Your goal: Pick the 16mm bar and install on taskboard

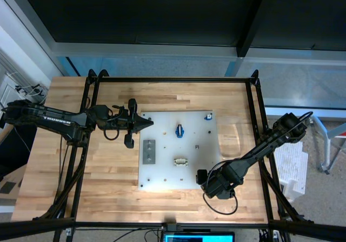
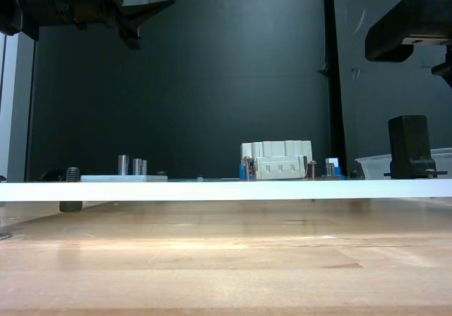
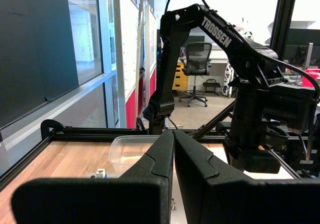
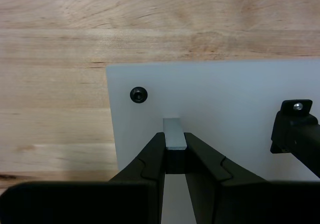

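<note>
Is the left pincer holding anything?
No: the left pincer, raised by the far-left corner of the taskboard, is shut on nothing, while the right pincer at its near-right corner grips a grey bar.

Soft, even overhead light falls on the table [image 1: 108,171], leaving faint shadows. In the low view the near wood is blurred. The left claw [image 1: 148,122], over the taskboard [image 1: 162,171]'s left edge, reads black. The right claw [image 4: 175,145], at its near right corner, pinches the bar [image 4: 174,134], whose top gleams pale.
</note>
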You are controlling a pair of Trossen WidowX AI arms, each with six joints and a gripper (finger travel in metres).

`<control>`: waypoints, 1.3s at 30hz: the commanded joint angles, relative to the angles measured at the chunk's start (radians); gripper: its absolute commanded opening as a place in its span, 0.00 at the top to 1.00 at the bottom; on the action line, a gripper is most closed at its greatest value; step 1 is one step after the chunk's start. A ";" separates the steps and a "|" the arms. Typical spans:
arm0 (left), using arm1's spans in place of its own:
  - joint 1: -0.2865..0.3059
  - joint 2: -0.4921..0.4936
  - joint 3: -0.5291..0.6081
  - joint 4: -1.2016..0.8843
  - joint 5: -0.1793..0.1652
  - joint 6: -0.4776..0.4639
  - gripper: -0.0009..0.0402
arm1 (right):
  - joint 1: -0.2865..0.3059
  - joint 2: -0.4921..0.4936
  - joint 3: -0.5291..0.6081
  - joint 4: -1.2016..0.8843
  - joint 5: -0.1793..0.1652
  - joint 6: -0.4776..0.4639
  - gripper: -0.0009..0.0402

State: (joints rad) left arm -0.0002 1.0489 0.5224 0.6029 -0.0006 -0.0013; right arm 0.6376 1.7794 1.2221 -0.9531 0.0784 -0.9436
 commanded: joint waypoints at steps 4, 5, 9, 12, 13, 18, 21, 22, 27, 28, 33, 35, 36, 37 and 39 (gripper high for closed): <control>0.000 0.000 0.000 0.000 0.000 0.000 0.98 | 0.000 0.001 -0.007 0.004 -0.001 0.003 0.98; 0.000 0.000 0.000 0.000 0.000 0.000 0.98 | 0.000 0.001 -0.007 0.004 -0.001 0.003 0.98; 0.000 0.000 0.000 0.000 0.000 0.000 0.98 | 0.000 0.001 -0.007 0.003 -0.001 0.003 0.98; 0.000 0.000 0.000 0.000 0.000 0.000 0.98 | 0.000 0.001 -0.007 0.003 0.000 0.003 0.98; 0.000 0.000 0.000 0.000 0.000 0.000 0.98 | 0.000 0.001 -0.007 0.002 -0.001 0.003 0.98; 0.000 0.000 0.000 0.000 0.000 0.000 0.98 | 0.000 0.001 -0.007 0.000 0.000 0.003 0.94; 0.000 0.000 0.000 0.000 0.000 0.000 0.98 | 0.000 0.001 -0.007 -0.003 0.000 0.003 0.88; 0.000 0.000 0.000 0.000 0.000 0.000 0.98 | 0.000 0.001 -0.006 -0.004 0.000 0.004 0.85; 0.000 0.000 0.000 0.000 0.000 0.000 0.98 | 0.002 0.001 -0.004 -0.003 0.000 0.023 0.72; 0.000 0.000 0.000 0.000 0.000 0.000 0.98 | 0.002 0.000 -0.003 -0.004 0.000 0.023 0.69; 0.000 0.000 0.000 0.000 0.000 0.000 0.98 | 0.002 -0.004 0.006 -0.008 0.009 0.023 0.57; 0.000 0.000 0.000 0.000 0.000 0.000 0.98 | 0.002 -0.005 0.012 -0.011 0.009 0.023 0.54; 0.000 0.000 0.000 0.000 0.000 0.000 0.98 | 0.002 -0.005 0.014 -0.012 0.010 0.023 0.53; 0.000 0.000 0.000 0.000 0.000 0.000 0.98 | 0.002 -0.005 0.017 -0.016 0.010 0.023 0.52; 0.000 0.000 0.000 0.000 0.000 0.000 0.98 | 0.002 -0.005 0.024 -0.026 0.010 0.023 0.51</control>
State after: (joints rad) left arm -0.0002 1.0489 0.5228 0.6025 -0.0002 -0.0013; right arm 0.6395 1.7760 1.2400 -0.9745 0.0856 -0.9184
